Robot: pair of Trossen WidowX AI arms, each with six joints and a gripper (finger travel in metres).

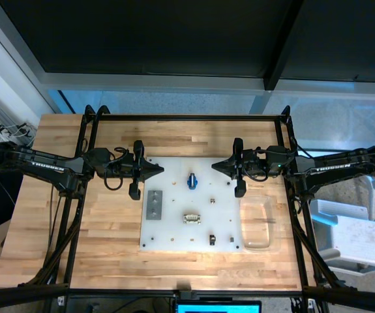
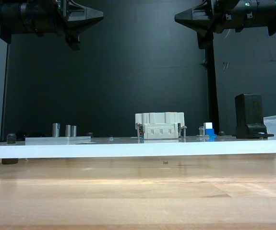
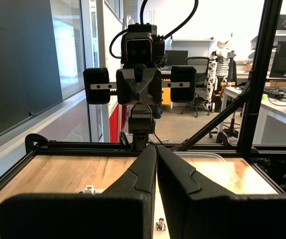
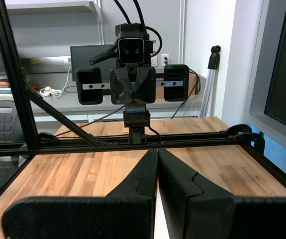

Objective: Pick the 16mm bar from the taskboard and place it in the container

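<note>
The white taskboard lies mid-table with a grey block, a blue connector and a small black part. In the low view two short grey pegs stand on the block; I cannot tell whether either is the 16mm bar. The clear container sits just right of the board. My left gripper hovers shut and empty over the board's far left corner. Facing it, my right gripper hangs shut and empty above the far right part. Both are high above the board in the low view.
A white multi-pin connector stands mid-board, the black part to its right. A black frame rail runs along the table's far edge. Bare wood lies in front of the board.
</note>
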